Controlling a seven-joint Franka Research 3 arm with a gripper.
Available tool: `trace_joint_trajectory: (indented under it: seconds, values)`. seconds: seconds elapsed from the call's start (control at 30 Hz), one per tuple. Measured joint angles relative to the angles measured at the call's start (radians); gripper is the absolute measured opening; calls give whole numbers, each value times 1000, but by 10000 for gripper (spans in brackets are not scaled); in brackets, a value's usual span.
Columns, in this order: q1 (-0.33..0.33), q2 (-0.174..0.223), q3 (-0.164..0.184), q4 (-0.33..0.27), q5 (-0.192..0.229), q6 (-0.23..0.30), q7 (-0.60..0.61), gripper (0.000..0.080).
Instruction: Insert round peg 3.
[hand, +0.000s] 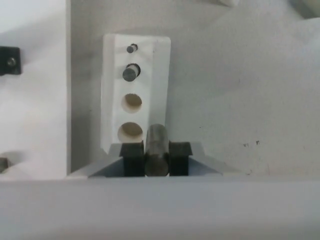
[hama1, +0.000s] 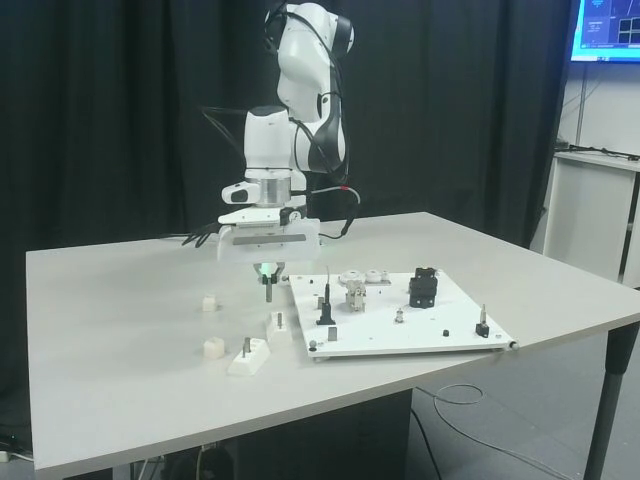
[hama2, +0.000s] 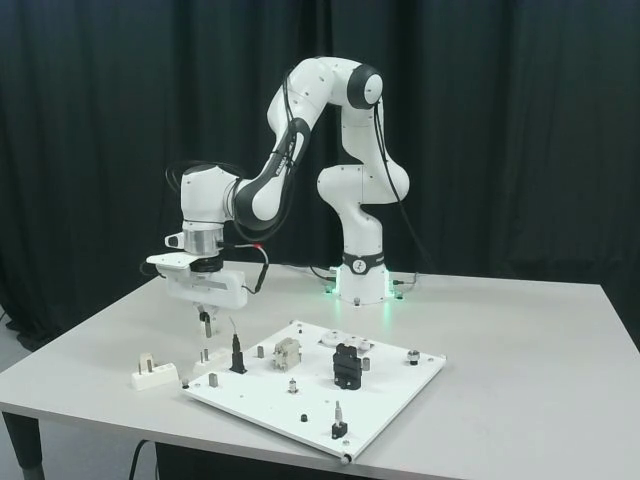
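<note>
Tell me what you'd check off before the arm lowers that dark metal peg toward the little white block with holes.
1. Peg gripped: ok. The gripper is shut on the dark round metal peg.
2. Free holes: ok. The white block with four holes has two open, the other two holding pegs.
3. Peg over a hole: not ok. In the wrist view the peg sits beside the nearest open hole, not over it.
4. Height above block: cannot tell.
5. Block upright on the grey table: ok, lying flat.
</note>
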Motion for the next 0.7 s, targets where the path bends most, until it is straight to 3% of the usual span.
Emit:
trace_joint_trajectory:
  seconds: [0.5,0.7]
  values:
    - [1,0,-2,1,-22,1,0,100]
    - [9,-2,-2,0,-29,-34,0,100]
